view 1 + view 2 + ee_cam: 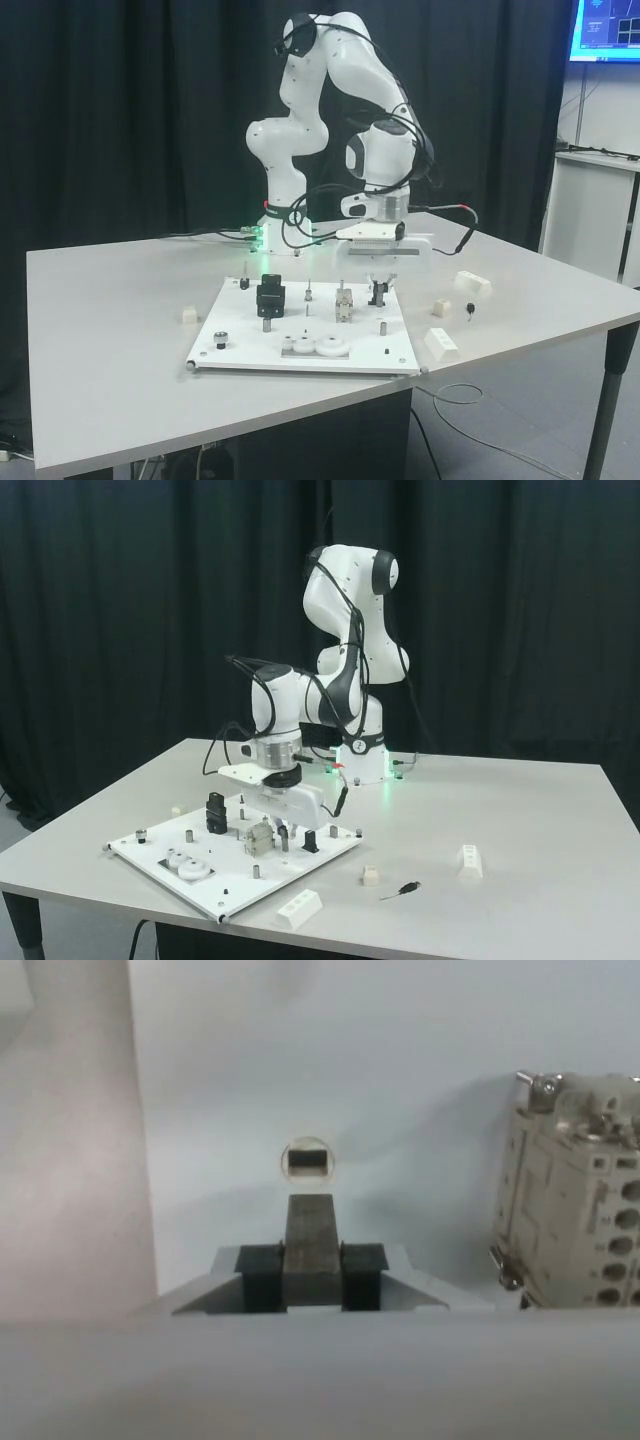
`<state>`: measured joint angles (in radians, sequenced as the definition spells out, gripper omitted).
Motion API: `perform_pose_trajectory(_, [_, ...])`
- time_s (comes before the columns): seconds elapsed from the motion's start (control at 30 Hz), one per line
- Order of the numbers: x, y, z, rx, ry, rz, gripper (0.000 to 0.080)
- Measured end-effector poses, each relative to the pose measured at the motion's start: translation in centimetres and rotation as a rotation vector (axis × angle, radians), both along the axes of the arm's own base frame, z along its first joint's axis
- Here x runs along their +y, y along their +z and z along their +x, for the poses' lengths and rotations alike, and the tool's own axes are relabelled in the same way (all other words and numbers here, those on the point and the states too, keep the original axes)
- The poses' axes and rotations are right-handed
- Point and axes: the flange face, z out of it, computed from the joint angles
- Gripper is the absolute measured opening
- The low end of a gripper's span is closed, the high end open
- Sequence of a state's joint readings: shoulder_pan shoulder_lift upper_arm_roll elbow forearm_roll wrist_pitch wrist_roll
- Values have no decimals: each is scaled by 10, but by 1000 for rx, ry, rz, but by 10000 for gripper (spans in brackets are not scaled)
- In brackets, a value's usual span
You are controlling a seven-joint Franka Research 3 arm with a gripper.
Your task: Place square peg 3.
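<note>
In the wrist view my gripper point(312, 1278) is shut on a grey square peg point(311, 1235), which stands upright between the two black fingers point(258, 1278). The peg's tip hangs just short of a small square hole point(307, 1160) in the white board point(400, 1110). From the room cameras the gripper point(378, 291) point(285, 833) hangs low over the white board point(240, 330) point(150, 858), near its far right part. The peg itself is hidden there by the hand.
A grey multi-pin connector point(575, 1200) point(343, 305) stands on the board close beside the gripper. A black block point(270, 297), white gears point(315, 347) and a short grey peg point(381, 327) also sit on the board. Loose white parts point(441, 343) point(472, 284) lie on the table.
</note>
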<state>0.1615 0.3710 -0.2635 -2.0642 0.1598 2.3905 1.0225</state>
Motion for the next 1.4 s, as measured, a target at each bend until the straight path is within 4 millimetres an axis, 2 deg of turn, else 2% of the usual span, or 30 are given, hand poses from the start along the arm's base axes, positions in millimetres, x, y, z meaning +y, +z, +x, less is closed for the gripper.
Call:
perform_pose_trajectory(0.4, [3,14,0,-6,6,8,115])
perform_pose_trajectory(1.4, [5,14,0,-8,29,8,115])
